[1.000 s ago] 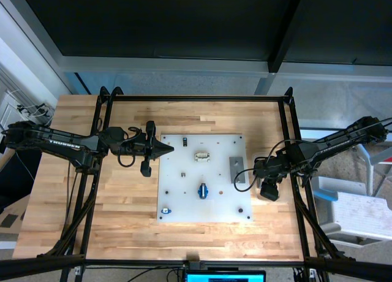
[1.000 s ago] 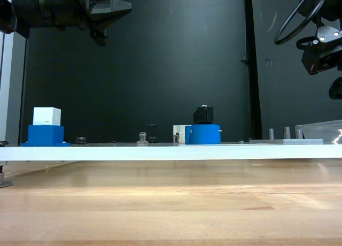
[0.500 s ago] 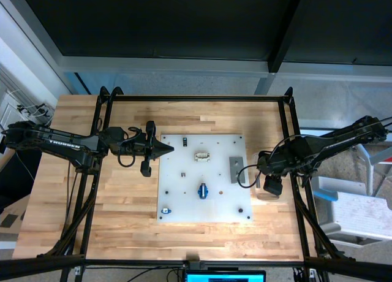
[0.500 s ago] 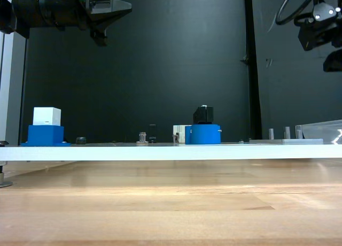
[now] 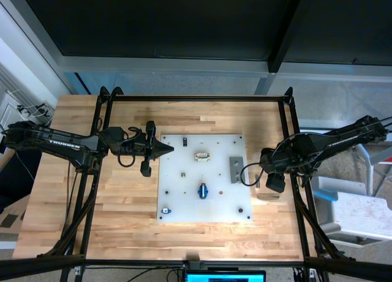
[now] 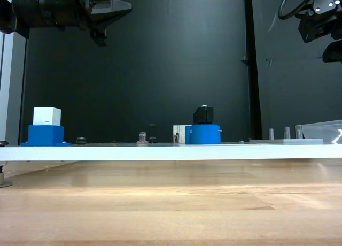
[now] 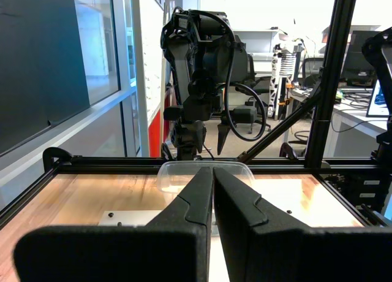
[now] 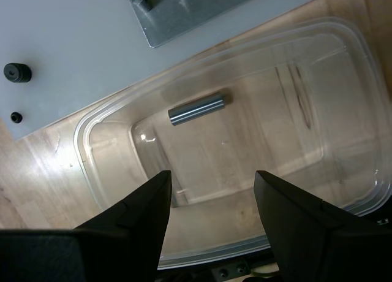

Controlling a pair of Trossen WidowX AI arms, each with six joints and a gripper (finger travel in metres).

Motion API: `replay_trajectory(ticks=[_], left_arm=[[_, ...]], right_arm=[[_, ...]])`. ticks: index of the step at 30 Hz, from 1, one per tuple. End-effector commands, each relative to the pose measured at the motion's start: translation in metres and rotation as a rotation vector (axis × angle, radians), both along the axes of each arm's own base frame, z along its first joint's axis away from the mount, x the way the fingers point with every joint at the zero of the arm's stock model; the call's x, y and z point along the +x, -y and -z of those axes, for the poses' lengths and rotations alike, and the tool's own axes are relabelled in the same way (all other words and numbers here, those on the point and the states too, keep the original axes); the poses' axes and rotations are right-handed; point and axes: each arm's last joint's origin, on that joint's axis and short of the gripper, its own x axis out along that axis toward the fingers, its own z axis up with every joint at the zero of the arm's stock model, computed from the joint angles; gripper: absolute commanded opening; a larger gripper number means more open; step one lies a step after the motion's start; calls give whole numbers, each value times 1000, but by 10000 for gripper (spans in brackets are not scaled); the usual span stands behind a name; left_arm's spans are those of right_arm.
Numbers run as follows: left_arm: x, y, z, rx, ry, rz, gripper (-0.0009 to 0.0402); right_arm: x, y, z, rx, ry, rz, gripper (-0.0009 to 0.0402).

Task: Pick the 16mm cylinder and place it in the container

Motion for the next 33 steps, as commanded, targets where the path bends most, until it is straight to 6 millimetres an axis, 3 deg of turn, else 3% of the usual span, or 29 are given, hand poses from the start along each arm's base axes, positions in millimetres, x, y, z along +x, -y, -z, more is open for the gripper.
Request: replay_trajectory(ticks=[1,33], left_arm=[[0,0,0,0,0,0,0],[0,0,0,0,0,0,0]], right_arm=[[0,0,0,0,-1,3,188],[1,0,0,5,4,18,188]])
